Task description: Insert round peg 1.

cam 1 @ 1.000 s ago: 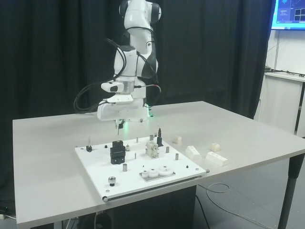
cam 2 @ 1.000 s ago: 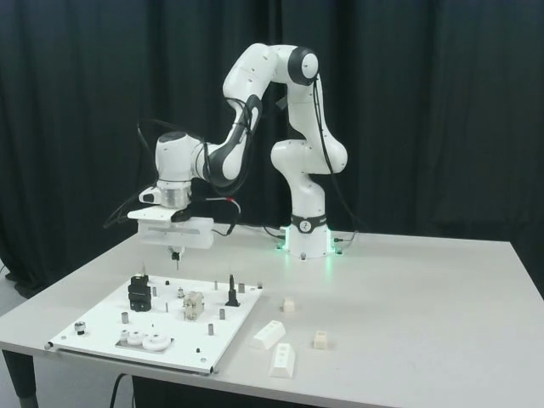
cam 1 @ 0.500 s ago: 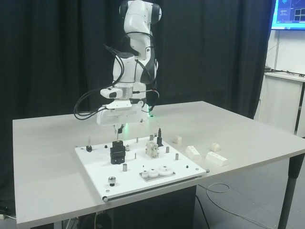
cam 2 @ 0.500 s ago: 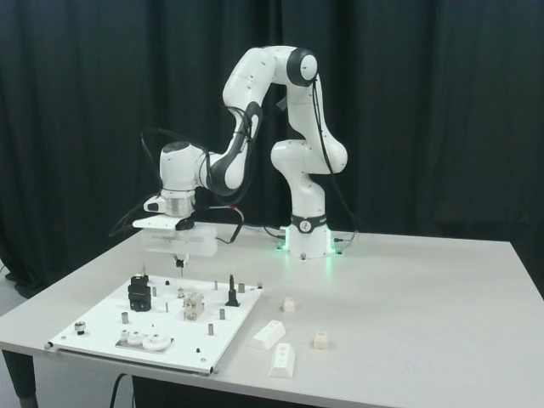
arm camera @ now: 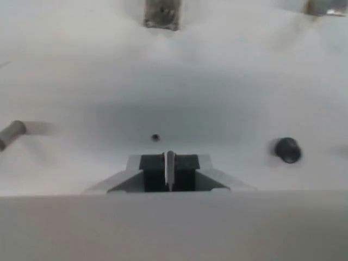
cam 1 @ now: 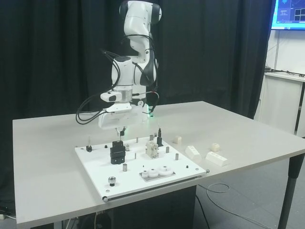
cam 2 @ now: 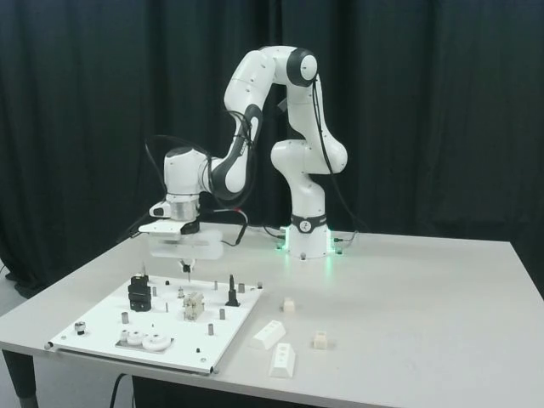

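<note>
1. Black curtains back the grey bench [cam 2: 442, 306]; at its left lies the white assembly board [cam 2: 161, 327].
2. Over the board's far part hangs the end effector [cam 2: 185, 265], clamped on a thin round peg [arm camera: 169, 169] — held upright between the fingertips.
3. Judged: centre the peg over the small hole [arm camera: 155, 137] just beside its tip, keep it vertical, lower slowly.

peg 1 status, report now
Claw shut on peg, hovering above the white board. Small hole just ahead of the tip, not yet entered. Nothing in the way.
</note>
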`<state>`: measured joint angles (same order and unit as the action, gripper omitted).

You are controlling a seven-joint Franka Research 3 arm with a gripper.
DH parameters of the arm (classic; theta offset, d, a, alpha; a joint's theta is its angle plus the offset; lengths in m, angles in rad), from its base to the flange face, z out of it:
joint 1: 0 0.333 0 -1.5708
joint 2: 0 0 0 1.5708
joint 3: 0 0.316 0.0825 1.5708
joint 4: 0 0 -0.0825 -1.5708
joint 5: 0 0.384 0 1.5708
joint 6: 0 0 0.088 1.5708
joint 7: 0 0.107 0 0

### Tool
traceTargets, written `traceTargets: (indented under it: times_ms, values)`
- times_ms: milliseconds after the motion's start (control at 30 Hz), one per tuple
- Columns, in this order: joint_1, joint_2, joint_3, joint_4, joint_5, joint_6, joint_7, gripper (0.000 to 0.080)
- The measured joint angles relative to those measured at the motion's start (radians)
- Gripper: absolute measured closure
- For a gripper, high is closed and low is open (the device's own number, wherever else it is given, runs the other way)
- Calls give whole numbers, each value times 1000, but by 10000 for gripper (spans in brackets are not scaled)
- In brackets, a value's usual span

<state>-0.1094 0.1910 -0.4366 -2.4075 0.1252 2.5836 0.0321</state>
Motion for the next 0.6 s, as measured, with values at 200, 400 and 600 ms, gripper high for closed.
traceTargets:
  times_ms: [200, 400, 600]
  values:
    - [0, 0, 2, -22, 45, 20, -40, 771]
    - [0, 0, 2, -32, 68, 34, -62, 771]
    - [0, 2, 2, -38, 82, 51, -67, 771]
